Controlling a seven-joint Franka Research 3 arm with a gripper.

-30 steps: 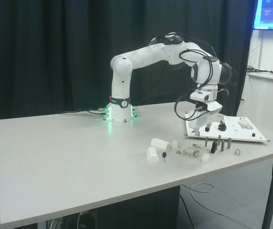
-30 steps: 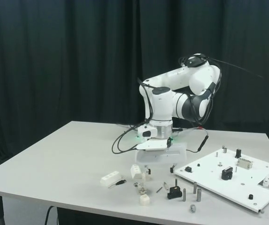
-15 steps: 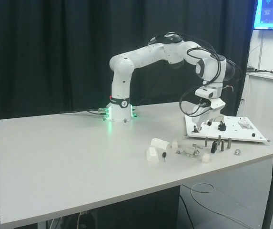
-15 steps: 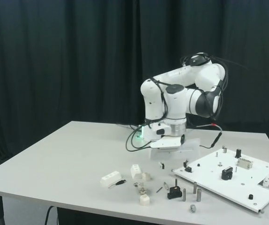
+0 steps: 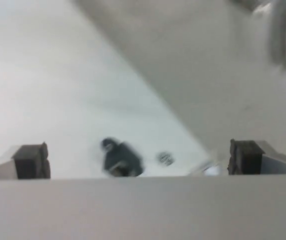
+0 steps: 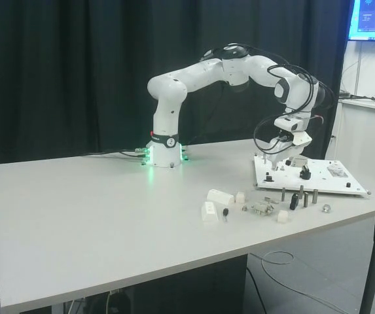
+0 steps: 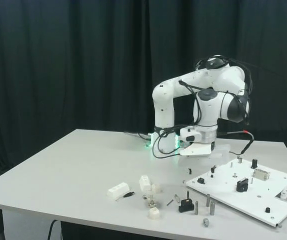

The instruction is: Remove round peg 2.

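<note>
Loose pegs [image 7: 208,204] and white blocks [image 7: 118,190] lie nearest on the grey surface [image 6: 95,209]; the white board [image 7: 248,192] sits at 3 o'clock, round peg 2 indistinguishable. Above its far corner the pincer [image 5: 135,162] hangs apart, empty; no writing is legible

Both room cams stand off the table [image 6: 108,203], at different angles, sharing arm [image 6: 200,69] and white board [image 7: 248,192] (one has the board on its right, far side). Wrist cam looks down, close over the board.
</note>
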